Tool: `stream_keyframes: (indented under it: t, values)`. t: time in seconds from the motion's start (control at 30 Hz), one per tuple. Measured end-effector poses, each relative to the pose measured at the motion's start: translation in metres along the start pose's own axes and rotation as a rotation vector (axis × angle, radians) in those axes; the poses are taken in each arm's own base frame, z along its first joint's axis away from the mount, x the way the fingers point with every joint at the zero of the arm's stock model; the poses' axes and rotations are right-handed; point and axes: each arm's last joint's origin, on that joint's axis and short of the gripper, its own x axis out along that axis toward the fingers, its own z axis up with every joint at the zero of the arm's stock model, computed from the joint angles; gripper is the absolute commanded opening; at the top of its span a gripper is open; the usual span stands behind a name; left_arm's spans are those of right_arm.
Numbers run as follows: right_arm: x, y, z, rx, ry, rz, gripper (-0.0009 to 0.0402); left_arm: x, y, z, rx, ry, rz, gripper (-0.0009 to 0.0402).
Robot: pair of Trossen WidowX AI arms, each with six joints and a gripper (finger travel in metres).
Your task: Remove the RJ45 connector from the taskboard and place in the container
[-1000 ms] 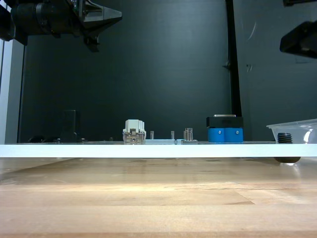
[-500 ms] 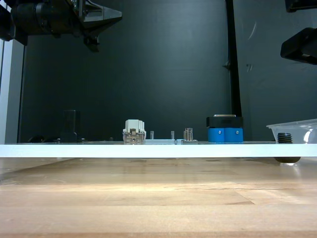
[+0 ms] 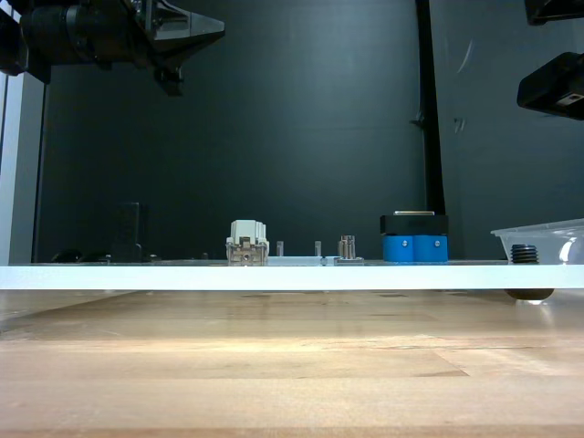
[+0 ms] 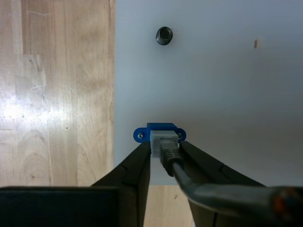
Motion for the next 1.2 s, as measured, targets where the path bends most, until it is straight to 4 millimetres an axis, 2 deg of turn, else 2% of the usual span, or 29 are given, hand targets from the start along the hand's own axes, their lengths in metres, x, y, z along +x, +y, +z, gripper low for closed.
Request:
stream_keyframes:
  t: [0.3, 0.77, 1.2]
  values:
    - [0.002, 0.000, -0.001, 0.005, -0.012, 0.009, -0.0003, 0.000, 0.000, 0.000, 0.000, 0.000, 0.000, 0.0000]
    - [0.000, -0.001, -0.002, 0.005, -0.010, 0.014, 0.0000, 0.000, 0.000, 0.000, 0.000, 0.000, 0.000, 0.0000]
    - [-0.023, -0.009, -0.003, 0.018, -0.056, 0.050, 0.0000, 0.000, 0.000, 0.000, 0.000, 0.000, 0.000, 0.0000]
